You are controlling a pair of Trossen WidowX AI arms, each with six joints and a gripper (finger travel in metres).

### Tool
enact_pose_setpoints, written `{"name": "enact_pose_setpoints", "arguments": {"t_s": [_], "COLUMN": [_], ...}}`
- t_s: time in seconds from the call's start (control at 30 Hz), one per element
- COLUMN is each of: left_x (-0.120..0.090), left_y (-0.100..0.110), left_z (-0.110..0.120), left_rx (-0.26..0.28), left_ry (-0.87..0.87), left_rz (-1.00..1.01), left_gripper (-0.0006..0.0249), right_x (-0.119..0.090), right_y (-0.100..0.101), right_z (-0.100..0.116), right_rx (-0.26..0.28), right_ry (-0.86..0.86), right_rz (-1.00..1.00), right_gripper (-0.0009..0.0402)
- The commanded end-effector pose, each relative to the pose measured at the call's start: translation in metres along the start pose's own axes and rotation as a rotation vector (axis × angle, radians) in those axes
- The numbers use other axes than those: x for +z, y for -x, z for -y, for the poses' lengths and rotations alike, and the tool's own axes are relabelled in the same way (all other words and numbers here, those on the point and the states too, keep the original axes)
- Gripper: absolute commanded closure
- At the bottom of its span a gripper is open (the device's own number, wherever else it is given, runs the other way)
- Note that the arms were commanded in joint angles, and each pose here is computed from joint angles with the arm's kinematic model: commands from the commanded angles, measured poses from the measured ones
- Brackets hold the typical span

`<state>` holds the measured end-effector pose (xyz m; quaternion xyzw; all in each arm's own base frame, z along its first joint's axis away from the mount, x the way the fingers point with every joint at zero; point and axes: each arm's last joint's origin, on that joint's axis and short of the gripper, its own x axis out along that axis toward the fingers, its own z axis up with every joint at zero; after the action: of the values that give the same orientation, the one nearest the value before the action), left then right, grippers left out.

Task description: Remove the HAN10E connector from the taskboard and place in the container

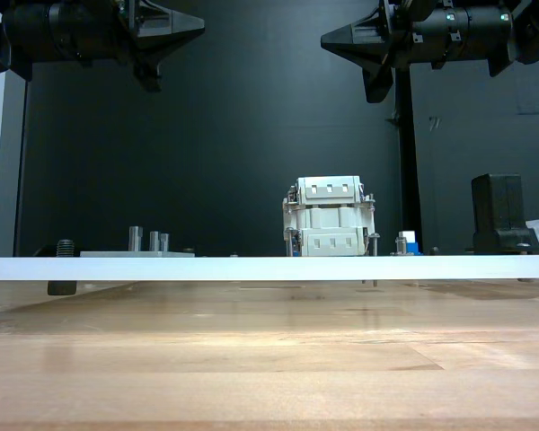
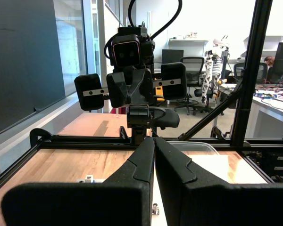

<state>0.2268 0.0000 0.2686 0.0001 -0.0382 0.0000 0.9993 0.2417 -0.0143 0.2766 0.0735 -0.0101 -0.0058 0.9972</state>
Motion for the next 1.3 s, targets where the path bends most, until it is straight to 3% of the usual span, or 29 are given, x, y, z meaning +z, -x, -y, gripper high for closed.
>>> {"name": "enact_pose_setpoints", "arguments": {"t_s": [0.03,0.5,0.83,1.3], "left_x": [0.0,0.0,0.0,0.0], "left_y": [0.0,0.0,0.0,0.0], "left_z": [0.0,0.0,0.0,0.0], "left_rx": [0.0,0.0,0.0,0.0], "left_ry": [0.0,0.0,0.0,0.0], "left_rz": [0.0,0.0,0.0,0.0], "left_gripper": [0.0243,0.0243,0.0243,0.0243], "right_x": [0.0,0.007,0.04,0.058], "right_y": [0.0,-0.002,-0.019,-0.074], "right_z": [0.0,-0.002,-0.018,-0.058], "right_rx": [0.001,-0.002,-0.028,-0.006], "right_ry": [0.0,-0.067,-0.05,-0.007], "right_rz": [0.0,-0.006,-0.43,-0.927], "right_gripper": [0.0393,0.0393,0.0393,0.0393]}}
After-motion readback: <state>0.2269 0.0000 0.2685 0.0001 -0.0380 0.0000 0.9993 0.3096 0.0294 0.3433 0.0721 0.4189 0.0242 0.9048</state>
